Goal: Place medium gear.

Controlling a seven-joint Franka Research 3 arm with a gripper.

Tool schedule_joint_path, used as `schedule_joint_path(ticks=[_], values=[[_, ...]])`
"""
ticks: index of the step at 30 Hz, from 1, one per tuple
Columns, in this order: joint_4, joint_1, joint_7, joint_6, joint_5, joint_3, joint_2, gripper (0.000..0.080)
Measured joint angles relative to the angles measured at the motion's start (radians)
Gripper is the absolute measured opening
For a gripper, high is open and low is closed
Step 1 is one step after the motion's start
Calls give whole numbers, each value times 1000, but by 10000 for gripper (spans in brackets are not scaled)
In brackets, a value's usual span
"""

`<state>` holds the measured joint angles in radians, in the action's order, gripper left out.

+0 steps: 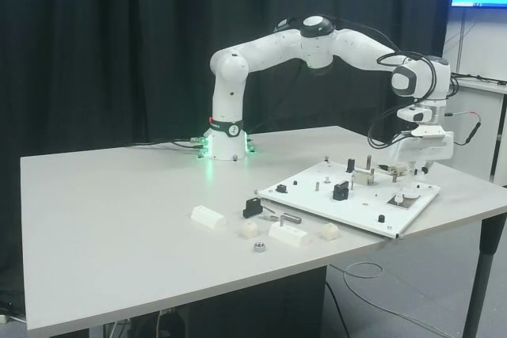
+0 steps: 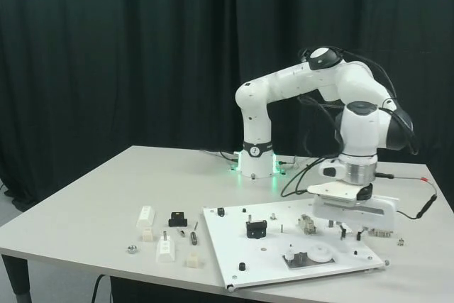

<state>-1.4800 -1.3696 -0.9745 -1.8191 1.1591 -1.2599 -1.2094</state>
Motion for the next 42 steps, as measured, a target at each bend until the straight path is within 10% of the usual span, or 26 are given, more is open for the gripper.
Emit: schedule_joint_path(ticks=[42], values=[[6, -160, -286, -58, -46, 82, -16, 278]])
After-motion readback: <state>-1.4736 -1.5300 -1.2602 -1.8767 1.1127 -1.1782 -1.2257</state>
